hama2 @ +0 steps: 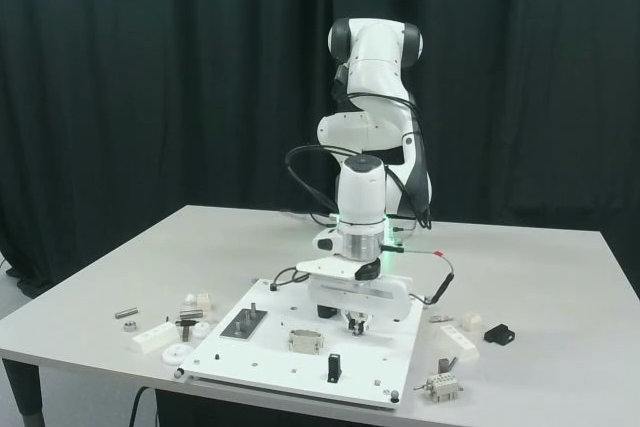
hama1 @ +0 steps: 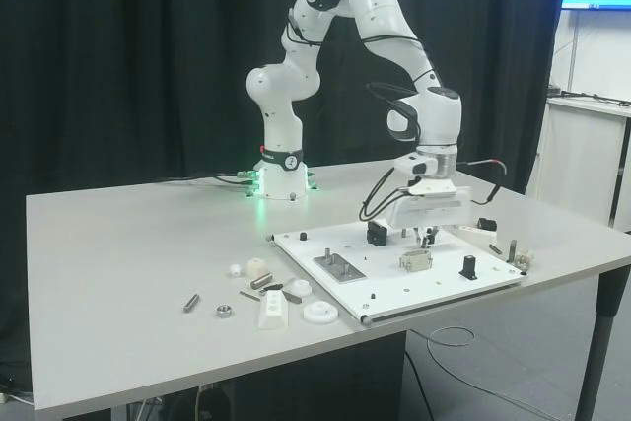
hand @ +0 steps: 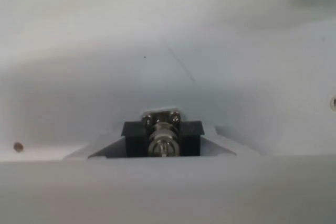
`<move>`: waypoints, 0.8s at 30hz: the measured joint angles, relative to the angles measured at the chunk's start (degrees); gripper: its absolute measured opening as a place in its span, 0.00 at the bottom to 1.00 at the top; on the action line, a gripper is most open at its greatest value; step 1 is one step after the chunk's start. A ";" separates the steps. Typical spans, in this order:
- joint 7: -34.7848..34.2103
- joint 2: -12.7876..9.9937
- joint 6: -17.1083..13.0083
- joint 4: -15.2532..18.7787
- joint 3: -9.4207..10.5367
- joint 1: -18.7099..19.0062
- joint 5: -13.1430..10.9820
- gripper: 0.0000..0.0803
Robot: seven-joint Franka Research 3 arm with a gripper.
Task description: Remove BNC.
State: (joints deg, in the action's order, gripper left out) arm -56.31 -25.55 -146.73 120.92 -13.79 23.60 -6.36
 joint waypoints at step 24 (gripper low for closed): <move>17.26 0.14 0.07 0.04 0.07 -0.02 -0.10 0.15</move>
